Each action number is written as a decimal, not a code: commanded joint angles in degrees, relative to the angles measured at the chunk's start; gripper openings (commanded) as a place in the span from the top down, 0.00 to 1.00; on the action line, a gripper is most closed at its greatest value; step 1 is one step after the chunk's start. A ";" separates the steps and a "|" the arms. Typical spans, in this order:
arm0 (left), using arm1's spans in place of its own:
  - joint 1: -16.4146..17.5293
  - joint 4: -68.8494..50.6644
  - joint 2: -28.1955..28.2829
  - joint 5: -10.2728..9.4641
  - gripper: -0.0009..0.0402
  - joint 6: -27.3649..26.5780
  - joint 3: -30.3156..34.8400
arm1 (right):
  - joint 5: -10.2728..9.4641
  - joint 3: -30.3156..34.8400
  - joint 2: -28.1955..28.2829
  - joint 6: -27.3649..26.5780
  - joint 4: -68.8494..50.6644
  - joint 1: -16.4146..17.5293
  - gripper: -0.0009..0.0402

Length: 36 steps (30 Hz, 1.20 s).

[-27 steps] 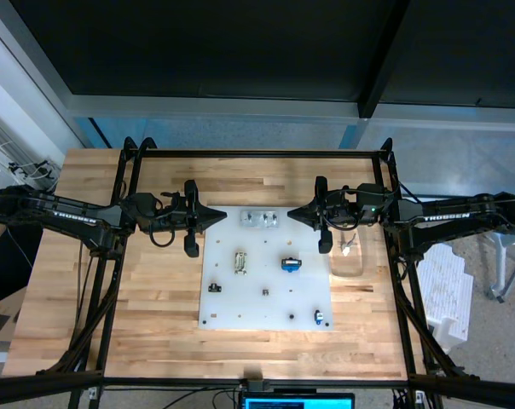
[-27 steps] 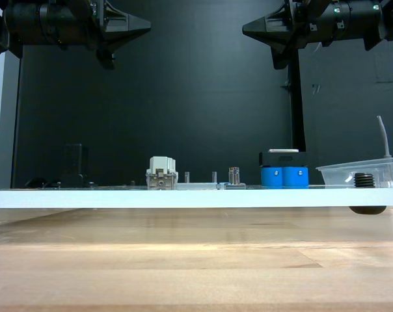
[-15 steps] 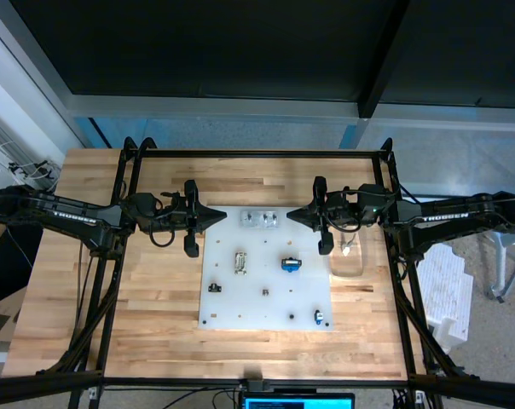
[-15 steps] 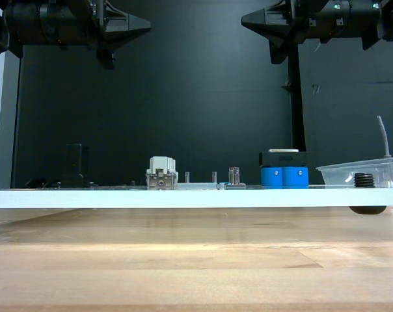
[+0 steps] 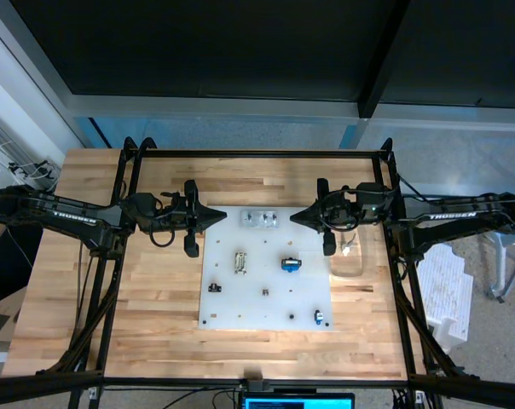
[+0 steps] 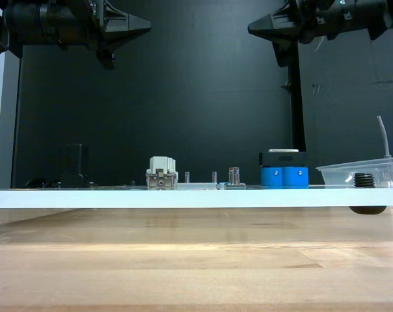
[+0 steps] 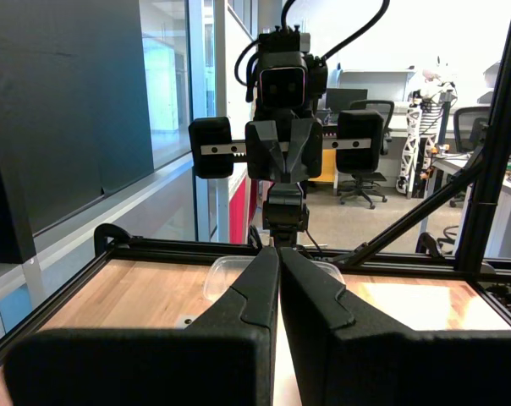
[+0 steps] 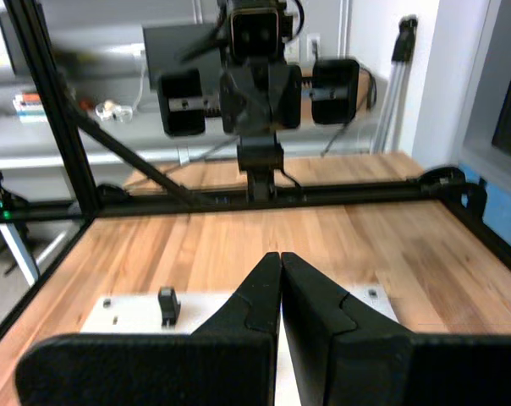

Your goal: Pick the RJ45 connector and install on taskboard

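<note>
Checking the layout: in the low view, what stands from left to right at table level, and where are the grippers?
From left: whitish-grey socket block → small silver post → blue blocks under a black cap → clear plastic tray. Overhead, the left gripper, shut, is at upper left; the right gripper, shut, at upper right.

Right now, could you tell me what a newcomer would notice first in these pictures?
The left gripper and right gripper face each other tip to tip, jaws shut, high over the far edge of the taskboard. Right of it, the RJ45 connector lies in a clear tray.
</note>
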 commanded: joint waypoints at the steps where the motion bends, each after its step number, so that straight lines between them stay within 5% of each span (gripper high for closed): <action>1: 0.02 0.02 0.02 0.00 0.98 0.00 0.02 | 0.04 2.08 -1.81 -0.39 -7.21 0.02 0.98; 21: 0.00 0.02 0.02 0.00 0.98 0.00 0.02 | 1.68 18.29 -5.49 -4.46 -56.17 -0.04 0.98; 27: 0.00 0.02 0.00 0.00 0.98 0.00 0.02 | 6.16 22.73 -5.49 -2.60 -66.99 -0.04 0.98; 36: 0.02 0.02 0.00 0.02 0.98 0.02 0.02 | 8.74 25.59 -5.46 -2.25 -80.28 -0.04 0.98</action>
